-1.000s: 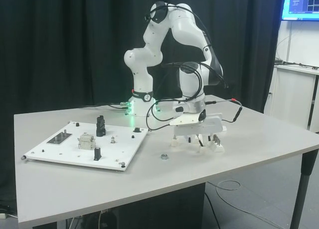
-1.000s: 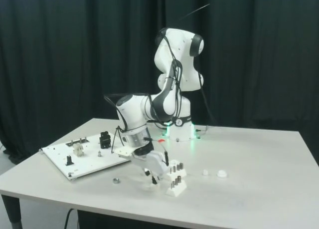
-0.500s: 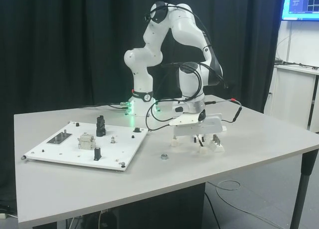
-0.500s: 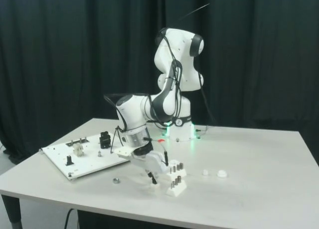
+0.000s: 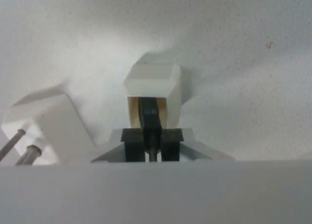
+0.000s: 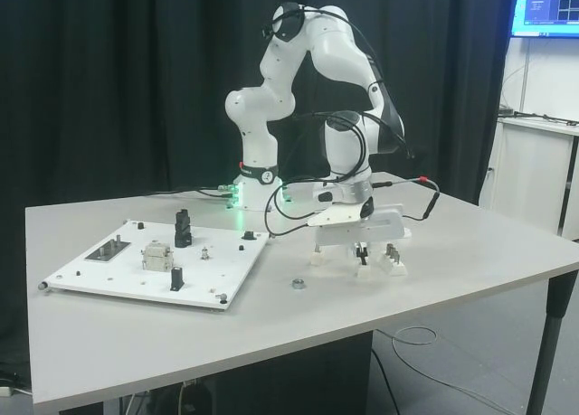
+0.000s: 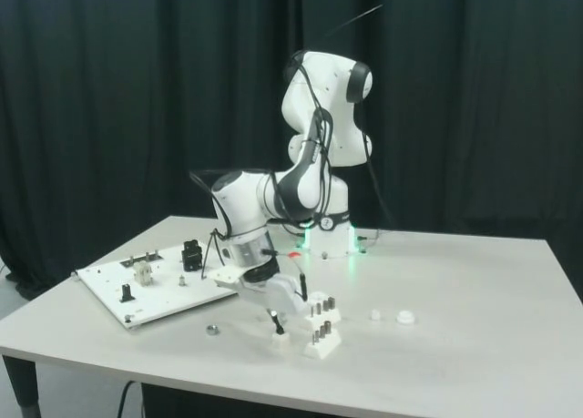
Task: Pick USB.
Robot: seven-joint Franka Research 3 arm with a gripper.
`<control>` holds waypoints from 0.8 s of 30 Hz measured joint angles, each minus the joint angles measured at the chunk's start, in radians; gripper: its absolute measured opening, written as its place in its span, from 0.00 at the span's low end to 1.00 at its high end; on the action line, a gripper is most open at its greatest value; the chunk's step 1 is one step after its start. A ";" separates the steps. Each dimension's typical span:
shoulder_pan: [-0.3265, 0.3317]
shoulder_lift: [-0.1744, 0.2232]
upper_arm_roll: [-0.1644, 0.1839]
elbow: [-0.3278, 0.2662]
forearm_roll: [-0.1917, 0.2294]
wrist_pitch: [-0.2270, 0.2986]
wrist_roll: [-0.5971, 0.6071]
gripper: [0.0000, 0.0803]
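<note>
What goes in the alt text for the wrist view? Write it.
Seen from just above, the gripper has its black fingers closed on a black USB plug standing in a small white holder on the grey table. Beside it, a white block carries metal pins.

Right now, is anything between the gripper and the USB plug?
Nothing visible is. In the wrist view the gripper already has its fingers on either side of the black USB plug, which stands in its small white holder.

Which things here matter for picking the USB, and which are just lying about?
In the job: gripper, USB plug, white holder under it.
Lying about: peg stand, white board with fixtures, nut, white cap.
</note>
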 joint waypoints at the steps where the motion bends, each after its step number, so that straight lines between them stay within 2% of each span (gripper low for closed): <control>1: 0.000 -0.001 0.000 0.001 0.000 0.000 0.000 0.08; 5: 0.000 -0.012 -0.004 0.004 0.000 -0.008 0.000 0.08; 9: 0.000 -0.030 -0.014 0.011 -0.003 -0.040 0.000 0.08; 16: 0.000 -0.065 -0.045 0.043 -0.032 -0.129 0.003 0.08; 24: 0.001 -0.081 -0.077 0.094 -0.063 -0.218 0.044 0.08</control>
